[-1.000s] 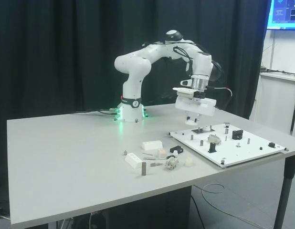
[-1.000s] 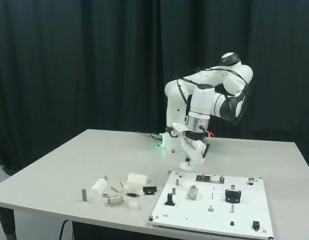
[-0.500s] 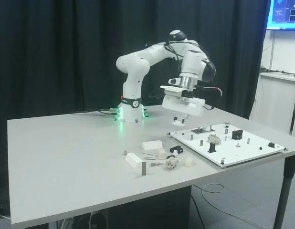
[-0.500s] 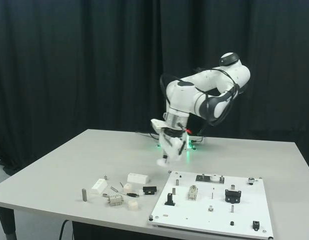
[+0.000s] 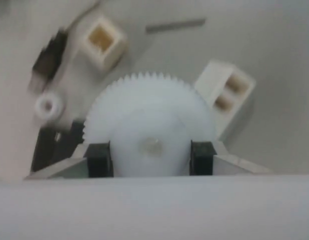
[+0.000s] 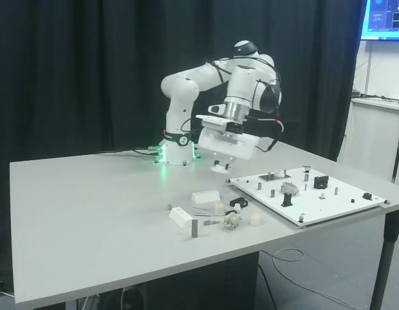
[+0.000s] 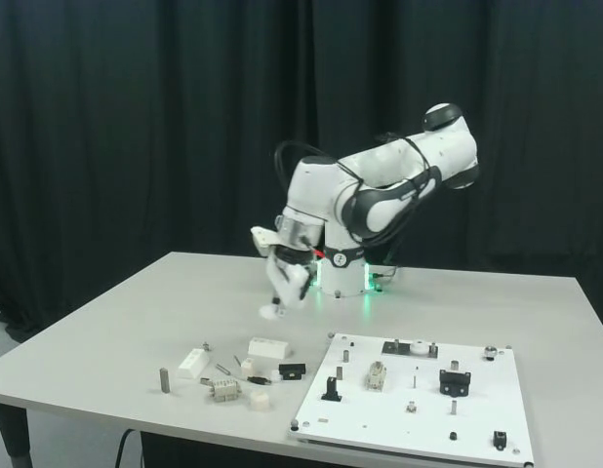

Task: Place large gear.

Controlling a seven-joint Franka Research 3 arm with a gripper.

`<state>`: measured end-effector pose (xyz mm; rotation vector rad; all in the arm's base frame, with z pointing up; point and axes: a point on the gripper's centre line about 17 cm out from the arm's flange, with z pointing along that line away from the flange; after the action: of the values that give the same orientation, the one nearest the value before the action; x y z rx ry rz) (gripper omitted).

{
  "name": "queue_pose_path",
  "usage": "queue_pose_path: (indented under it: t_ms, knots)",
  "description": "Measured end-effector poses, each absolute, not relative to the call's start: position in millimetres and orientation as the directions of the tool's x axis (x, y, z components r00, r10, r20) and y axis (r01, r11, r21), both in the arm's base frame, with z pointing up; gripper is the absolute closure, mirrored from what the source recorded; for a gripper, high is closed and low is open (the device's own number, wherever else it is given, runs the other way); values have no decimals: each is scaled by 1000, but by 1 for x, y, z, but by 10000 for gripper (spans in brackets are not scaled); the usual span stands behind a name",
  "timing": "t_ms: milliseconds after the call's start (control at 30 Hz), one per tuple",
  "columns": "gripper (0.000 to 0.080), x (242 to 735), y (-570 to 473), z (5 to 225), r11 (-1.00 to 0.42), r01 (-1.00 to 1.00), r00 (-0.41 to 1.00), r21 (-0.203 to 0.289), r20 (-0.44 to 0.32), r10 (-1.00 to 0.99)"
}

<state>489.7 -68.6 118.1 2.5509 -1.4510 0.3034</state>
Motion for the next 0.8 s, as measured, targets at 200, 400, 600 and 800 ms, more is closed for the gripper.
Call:
queue_pose_path:
  t_ms: [200, 400, 600, 800]
  knots:
    - [470, 494, -108, 118, -516, -852, 518, 85, 269, -812]
    - [470, 497, -146, 114, -521, -847, 529, 104, 260, -808]
    - [470, 497, -182, 106, -534, -837, 545, 118, 248, -801]
    - [470, 495, -217, 93, -535, -836, 548, 123, 239, -801]
